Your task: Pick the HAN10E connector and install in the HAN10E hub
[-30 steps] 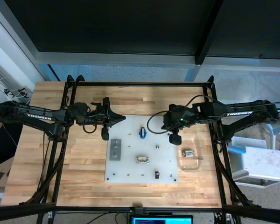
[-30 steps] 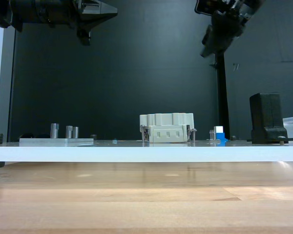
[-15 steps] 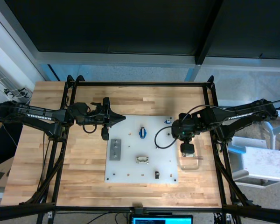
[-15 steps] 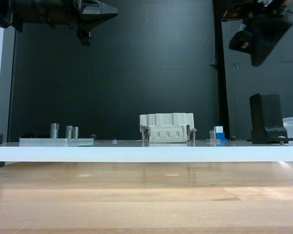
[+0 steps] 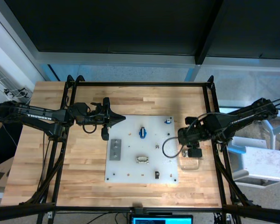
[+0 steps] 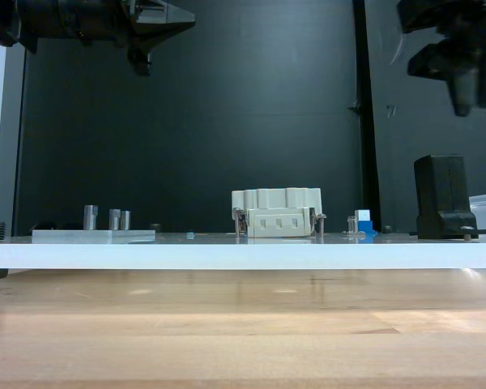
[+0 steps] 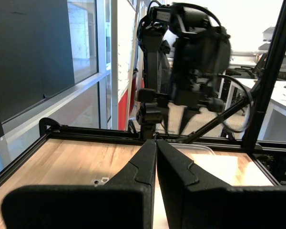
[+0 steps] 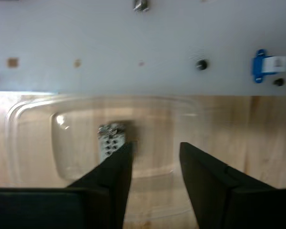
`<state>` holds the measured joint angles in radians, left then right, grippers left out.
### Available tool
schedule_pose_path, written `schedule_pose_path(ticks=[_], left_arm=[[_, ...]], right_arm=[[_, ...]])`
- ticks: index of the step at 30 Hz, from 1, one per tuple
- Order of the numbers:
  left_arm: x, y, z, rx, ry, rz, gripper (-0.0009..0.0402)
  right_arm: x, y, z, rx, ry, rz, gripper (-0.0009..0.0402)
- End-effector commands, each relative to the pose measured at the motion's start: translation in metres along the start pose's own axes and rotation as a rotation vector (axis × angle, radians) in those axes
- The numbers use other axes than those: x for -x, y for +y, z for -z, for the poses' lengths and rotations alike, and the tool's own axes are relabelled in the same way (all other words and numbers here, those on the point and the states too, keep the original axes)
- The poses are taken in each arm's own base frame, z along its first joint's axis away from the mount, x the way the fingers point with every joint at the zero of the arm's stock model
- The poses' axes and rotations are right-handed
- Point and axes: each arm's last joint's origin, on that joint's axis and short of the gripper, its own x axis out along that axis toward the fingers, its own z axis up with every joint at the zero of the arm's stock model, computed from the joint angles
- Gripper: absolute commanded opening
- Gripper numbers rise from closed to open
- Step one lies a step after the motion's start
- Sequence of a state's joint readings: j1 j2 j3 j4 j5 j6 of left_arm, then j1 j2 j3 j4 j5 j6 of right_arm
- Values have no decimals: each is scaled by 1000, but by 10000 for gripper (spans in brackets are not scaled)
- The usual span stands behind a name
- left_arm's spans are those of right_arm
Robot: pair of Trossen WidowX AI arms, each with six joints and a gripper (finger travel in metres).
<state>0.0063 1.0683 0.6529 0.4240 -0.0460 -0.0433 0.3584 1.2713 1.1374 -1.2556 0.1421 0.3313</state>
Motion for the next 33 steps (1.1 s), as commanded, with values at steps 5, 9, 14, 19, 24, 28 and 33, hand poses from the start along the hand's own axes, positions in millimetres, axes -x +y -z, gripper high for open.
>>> schedule_pose_path(ticks=[5, 9, 14, 19, 24, 28, 33], left_arm=[[0, 0, 0, 0, 0, 0, 0], [0, 0, 0, 0, -1, 0, 0], [0, 0, 0, 0, 0, 0, 0], [0, 0, 0, 0, 0, 0, 0], [0, 0, 0, 0, -1, 0, 0], [0, 0, 0, 0, 0, 0, 0], [0, 0, 0, 0, -1, 0, 0]], right_arm=[[-7, 11, 7, -3, 16, -3, 243], [-16, 18, 13, 13, 27, -5, 286], [-29, 23, 18, 35, 36, -8, 308], [-44, 27, 23, 44, 27, -15, 313], [-58, 30, 29, 62, 22, -26, 323], [-68, 33, 31, 68, 45, -44, 328], [-78, 36, 31, 77, 70, -41, 324]])
